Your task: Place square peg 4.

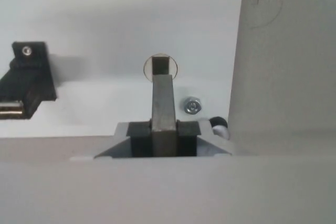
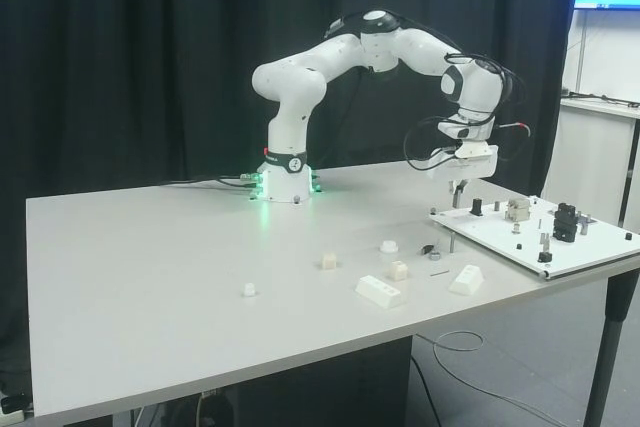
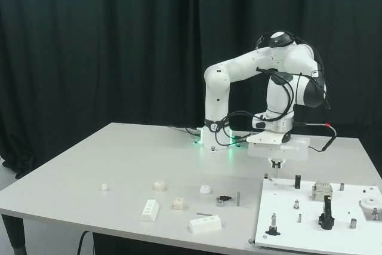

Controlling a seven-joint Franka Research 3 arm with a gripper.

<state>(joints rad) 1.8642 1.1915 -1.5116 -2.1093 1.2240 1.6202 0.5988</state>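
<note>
In the wrist view my gripper (image 1: 164,129) is shut on the square peg (image 1: 163,100), a grey bar held upright between the black pads. The peg's lower end hangs just above a round recess with a square hole (image 1: 160,65) in the white board (image 1: 94,30). I cannot tell whether the tip touches the hole. From the room cameras the gripper (image 2: 458,185) (image 3: 276,164) hovers low over the near corner of the board (image 2: 560,252) (image 3: 310,225), with the peg (image 3: 275,172) pointing down.
On the board a black fixture (image 1: 29,80) and a steel nut (image 1: 192,106) sit near the hole, among other small pegs and parts (image 3: 325,213). White blocks (image 2: 380,290) (image 3: 205,224) and small pieces lie on the grey table (image 2: 150,257) beside the board.
</note>
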